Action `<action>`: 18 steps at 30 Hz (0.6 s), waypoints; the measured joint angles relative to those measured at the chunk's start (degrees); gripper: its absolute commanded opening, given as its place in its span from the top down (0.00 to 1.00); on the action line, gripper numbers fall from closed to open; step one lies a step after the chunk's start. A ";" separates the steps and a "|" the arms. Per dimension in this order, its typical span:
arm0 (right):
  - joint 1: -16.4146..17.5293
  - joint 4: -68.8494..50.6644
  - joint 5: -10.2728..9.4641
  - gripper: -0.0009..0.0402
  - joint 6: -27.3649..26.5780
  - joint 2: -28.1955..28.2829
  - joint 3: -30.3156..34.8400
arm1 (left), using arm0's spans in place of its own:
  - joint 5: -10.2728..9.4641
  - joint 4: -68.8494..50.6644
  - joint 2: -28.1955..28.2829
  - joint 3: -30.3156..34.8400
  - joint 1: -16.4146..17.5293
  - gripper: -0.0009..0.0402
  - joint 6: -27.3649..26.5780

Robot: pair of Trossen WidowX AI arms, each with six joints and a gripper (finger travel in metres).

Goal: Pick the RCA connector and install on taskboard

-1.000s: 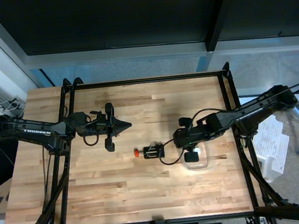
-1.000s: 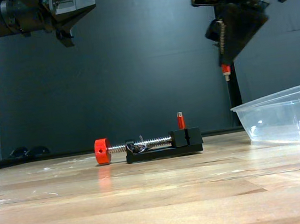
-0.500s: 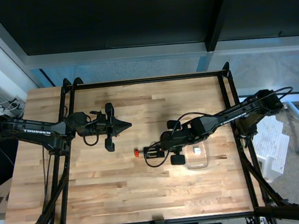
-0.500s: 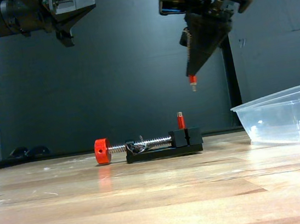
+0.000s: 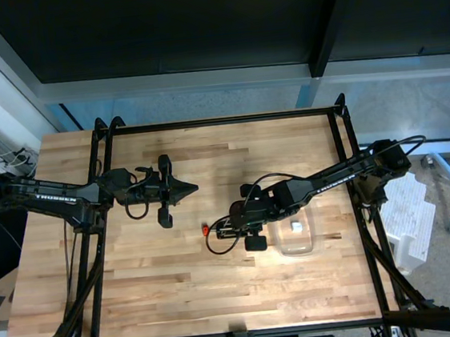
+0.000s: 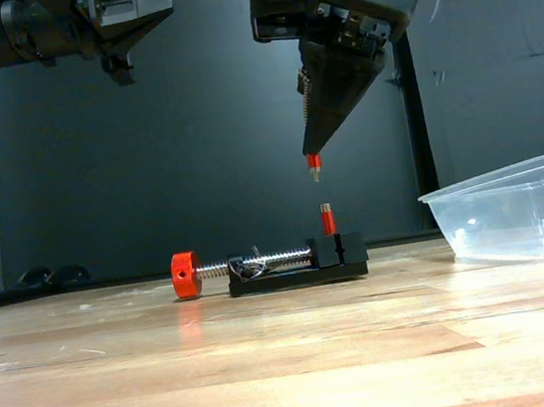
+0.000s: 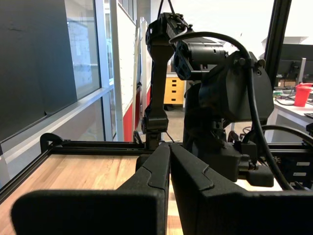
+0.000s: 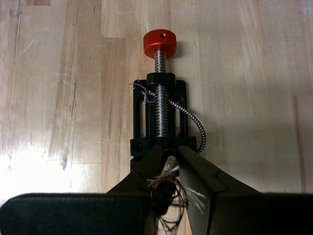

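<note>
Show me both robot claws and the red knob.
Left gripper [image 6: 167, 15]: low view, fingertips, shut, high at left.
Right gripper [image 6: 309, 149]: low view, fingertips, pinching plug [image 6: 314, 164] over block [image 6: 295, 267].
Red knob [image 6: 186, 275]: low view, round face.

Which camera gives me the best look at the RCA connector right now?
The low view: the RCA connector hangs from the right gripper, clear above the taskboard. High view: the right arm hides it. Right wrist view: only its end between the jaws, amid frayed wire. Left wrist view: nothing; the left gripper is parked high, left.

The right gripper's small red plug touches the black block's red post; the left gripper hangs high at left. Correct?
No. Low view: the right gripper holds the small red plug clear above the black block's red post; left gripper hangs high.
</note>
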 measured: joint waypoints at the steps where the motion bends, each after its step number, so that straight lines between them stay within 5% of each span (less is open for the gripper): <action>1: 0.00 0.02 0.00 0.97 0.00 0.00 -0.09 | 0.00 0.00 0.00 -0.02 0.00 0.98 0.02; 18: -0.15 2.91 0.00 0.98 0.15 0.00 -3.43 | 0.02 0.00 0.00 -0.02 0.00 0.98 0.00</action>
